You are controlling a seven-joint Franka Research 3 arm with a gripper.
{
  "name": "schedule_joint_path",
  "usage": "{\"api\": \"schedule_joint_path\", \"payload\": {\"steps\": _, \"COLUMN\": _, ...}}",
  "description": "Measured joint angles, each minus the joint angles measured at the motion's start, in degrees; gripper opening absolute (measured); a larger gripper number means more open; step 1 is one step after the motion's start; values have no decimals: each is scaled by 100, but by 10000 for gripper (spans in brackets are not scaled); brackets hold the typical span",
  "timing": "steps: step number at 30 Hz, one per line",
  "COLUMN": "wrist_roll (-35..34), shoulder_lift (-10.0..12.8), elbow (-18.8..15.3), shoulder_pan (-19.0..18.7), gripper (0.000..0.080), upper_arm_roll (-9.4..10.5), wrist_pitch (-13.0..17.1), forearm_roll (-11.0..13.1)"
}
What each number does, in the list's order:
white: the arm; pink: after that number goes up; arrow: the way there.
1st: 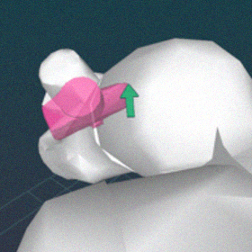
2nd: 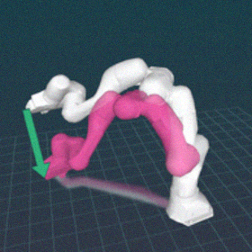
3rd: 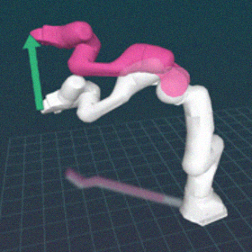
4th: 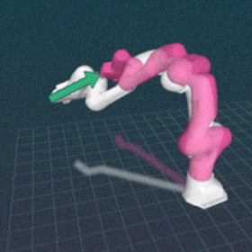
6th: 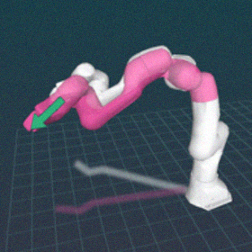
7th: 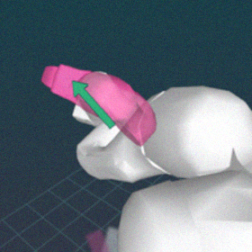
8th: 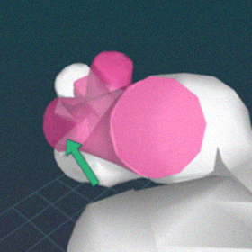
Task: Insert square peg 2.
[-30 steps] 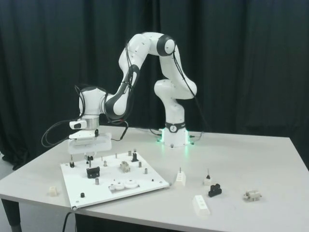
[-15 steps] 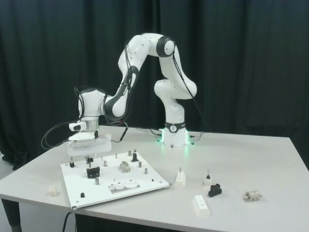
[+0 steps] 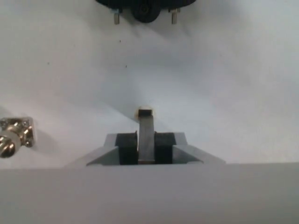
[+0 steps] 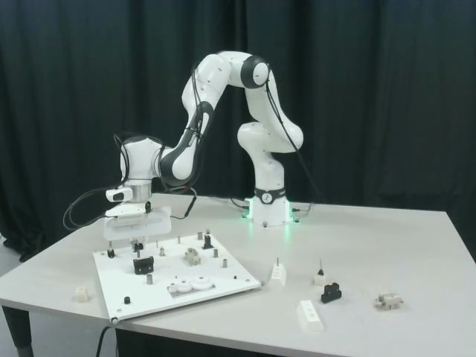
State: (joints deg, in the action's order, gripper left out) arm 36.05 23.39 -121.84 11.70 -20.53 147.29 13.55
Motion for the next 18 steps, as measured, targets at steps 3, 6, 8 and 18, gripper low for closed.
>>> {"api": "schedule_joint_path", "payload": {"steps": 3, "wrist_roll": 0, "shoulder_lift": 3, "elbow": 5, "shoulder_pan": 0, "gripper": 71, "upper_arm_roll": 0, "wrist_pitch": -1, "forearm_roll": 21}}
{"api": "schedule_joint_path", "payload": {"steps": 6, "wrist_roll": 0, "shoulder_lift": 8, "elbow": 13, "shoulder_pan": 0, "gripper": 71, "upper_arm_roll": 0, "wrist_pitch": -1, "forearm_roll": 48}}
{"api": "schedule_joint_path", "payload": {"steps": 8, "wrist_roll": 0, "shoulder_lift": 14, "elbow": 20, "shoulder_pan": 0, "gripper": 71, "upper_arm_roll": 1, "wrist_pitch": -1, "forearm_roll": 72}}
{"api": "schedule_joint_path", "payload": {"steps": 18, "wrist_roll": 24, "shoulder_lift": 37, "elbow": 50, "shoulder_pan": 0, "gripper": 71, "upper_arm_roll": 2, "wrist_pitch": -1, "forearm_roll": 214}}
